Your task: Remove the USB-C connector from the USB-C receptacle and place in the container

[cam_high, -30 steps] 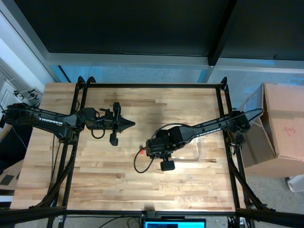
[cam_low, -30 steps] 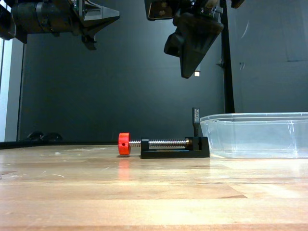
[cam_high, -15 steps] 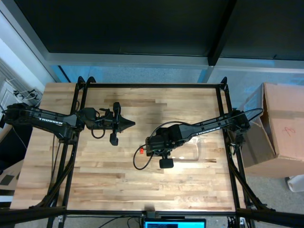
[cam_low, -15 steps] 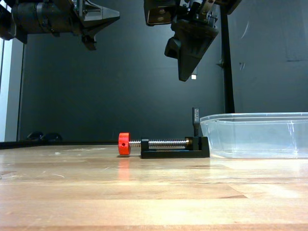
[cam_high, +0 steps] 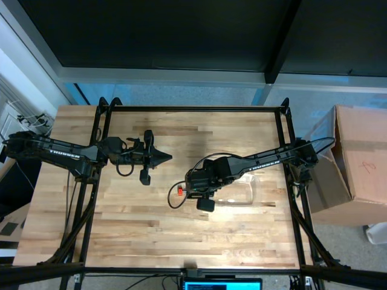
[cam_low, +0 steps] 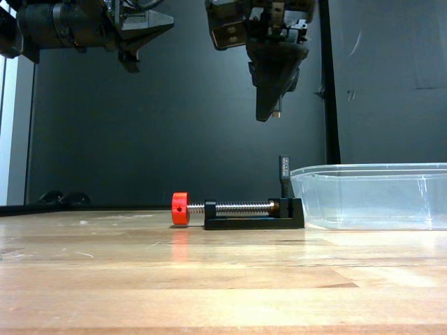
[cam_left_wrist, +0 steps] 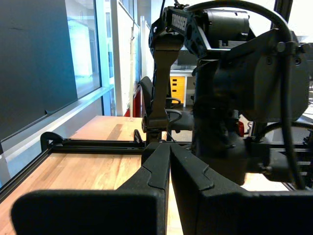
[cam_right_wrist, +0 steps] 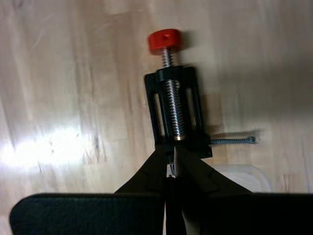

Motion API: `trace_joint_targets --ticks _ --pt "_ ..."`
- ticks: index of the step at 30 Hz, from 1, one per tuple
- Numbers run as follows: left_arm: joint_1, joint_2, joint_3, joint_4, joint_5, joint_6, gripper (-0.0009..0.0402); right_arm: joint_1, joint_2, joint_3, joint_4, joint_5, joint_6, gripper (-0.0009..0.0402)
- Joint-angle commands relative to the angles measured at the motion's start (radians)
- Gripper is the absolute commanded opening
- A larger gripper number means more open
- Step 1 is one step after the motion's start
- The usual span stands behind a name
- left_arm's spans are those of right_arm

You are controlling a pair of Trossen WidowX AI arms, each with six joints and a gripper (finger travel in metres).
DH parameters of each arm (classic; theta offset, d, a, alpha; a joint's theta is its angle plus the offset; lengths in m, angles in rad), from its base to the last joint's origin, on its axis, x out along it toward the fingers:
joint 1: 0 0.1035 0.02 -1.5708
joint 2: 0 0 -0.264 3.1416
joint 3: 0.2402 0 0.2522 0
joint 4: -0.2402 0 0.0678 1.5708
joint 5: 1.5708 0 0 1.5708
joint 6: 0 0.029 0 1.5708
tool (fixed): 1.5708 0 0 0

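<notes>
A black vise (cam_low: 253, 213) with a red knob (cam_low: 180, 208) stands on the table and holds the upright USB-C receptacle (cam_low: 283, 173). High above it my right gripper (cam_low: 271, 112) points straight down, shut on the USB-C connector (cam_low: 277, 112), which is clear of its seat. The wrist view shows the connector's metal tip (cam_right_wrist: 171, 169) between the shut fingers, over the vise (cam_right_wrist: 175, 112). Its black cable (cam_high: 172, 204) loops down from the right gripper (cam_high: 202, 186). My left gripper (cam_high: 164, 158) hovers shut and holding nothing, over the table's left half.
A clear plastic container (cam_low: 370, 169) sits just right of the vise, and the high view shows it (cam_high: 251, 193) under the right arm. A black frame (cam_high: 193, 109) rims the table. A cardboard box (cam_high: 357, 163) stands off the right side.
The right gripper, with the connector in it, has swung from a tilt to pointing straight down and shifted slightly left, over the vise. The left arm has not moved.
</notes>
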Motion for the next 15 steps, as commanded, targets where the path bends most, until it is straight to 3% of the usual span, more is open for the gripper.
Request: trace_joint_targets --ticks 1,15 --pt "0.000 0.000 0.000 0.000 0.000 0.000 0.0000 -0.005 0.000 0.000 -0.002 0.001 0.023 0.0000" --pt "0.000 0.000 0.000 0.000 0.000 0.000 0.0000 -0.006 -0.006 -0.013 -0.003 0.001 -0.033 0.0000"
